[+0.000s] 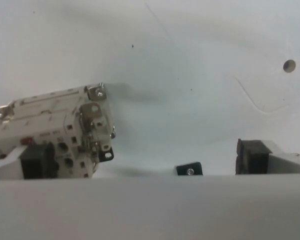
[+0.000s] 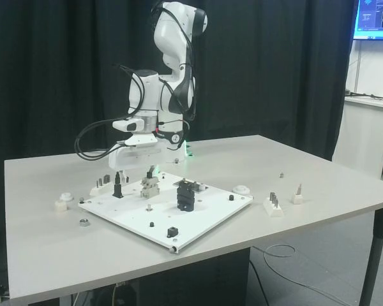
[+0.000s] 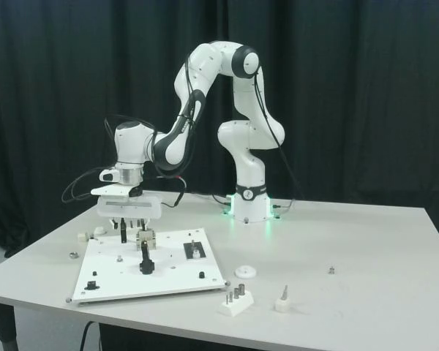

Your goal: Insert waterproof.

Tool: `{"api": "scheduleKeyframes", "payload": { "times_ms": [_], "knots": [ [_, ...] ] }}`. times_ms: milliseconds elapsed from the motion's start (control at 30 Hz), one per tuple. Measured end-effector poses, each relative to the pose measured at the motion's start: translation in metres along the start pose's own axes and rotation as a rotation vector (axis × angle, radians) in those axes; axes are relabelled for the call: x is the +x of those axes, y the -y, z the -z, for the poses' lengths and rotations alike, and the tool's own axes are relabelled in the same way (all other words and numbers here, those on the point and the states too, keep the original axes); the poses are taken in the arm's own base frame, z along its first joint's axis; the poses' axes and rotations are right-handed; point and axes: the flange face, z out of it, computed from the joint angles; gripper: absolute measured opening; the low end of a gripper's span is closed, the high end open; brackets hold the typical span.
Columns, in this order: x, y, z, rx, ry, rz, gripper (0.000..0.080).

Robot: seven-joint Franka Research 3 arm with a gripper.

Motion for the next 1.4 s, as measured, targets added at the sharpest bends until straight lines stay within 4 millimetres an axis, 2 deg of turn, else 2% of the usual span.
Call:
{"api": "scheduleKeyframes", "payload": {
  "times_ms": [1400],
  "knots": [
    [-0.0003, -0.0002, -0.0017, 0.017, -0.001, -0.028, 0.0800]
  ]
}}
